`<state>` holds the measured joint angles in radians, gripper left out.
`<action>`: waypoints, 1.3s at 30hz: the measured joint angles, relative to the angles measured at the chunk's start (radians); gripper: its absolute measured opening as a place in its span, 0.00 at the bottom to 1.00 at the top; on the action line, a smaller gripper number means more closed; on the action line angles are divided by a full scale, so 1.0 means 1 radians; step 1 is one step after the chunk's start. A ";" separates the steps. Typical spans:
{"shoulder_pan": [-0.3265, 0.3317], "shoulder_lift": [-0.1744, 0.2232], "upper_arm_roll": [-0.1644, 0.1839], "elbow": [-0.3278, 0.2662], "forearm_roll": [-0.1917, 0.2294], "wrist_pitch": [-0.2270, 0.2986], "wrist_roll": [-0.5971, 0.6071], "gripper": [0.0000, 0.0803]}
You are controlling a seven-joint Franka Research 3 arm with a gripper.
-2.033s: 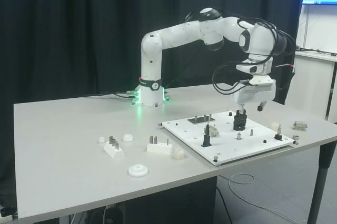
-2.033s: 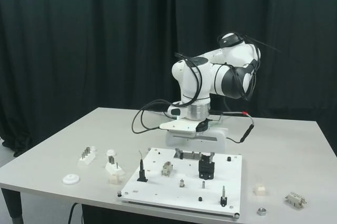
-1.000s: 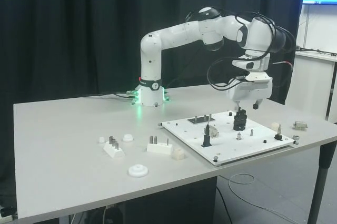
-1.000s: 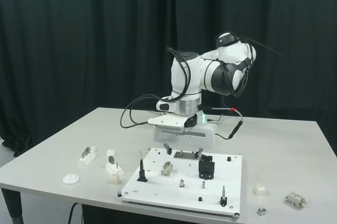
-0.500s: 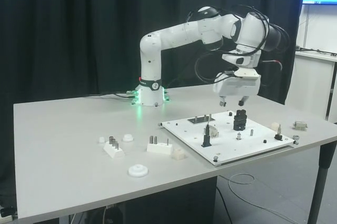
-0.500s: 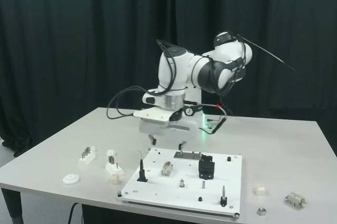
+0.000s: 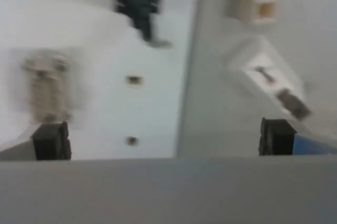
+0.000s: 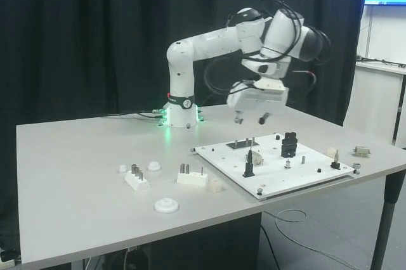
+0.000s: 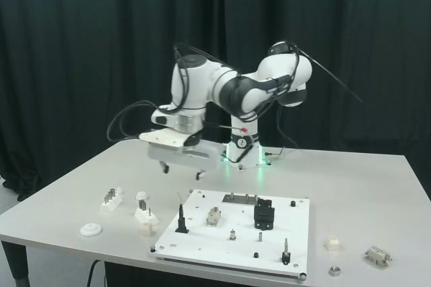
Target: Pick round peg 3.
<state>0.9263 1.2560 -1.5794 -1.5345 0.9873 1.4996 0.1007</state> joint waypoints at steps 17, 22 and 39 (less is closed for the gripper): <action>-0.144 0.047 -0.022 -0.121 -0.040 0.080 -0.271 1.00; -0.203 0.048 -0.004 -0.152 -0.033 0.136 -0.354 1.00; -0.454 0.065 0.117 -0.107 0.125 0.263 -0.527 1.00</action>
<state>0.4722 1.3207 -1.4620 -1.6413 1.1119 1.7627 -0.4266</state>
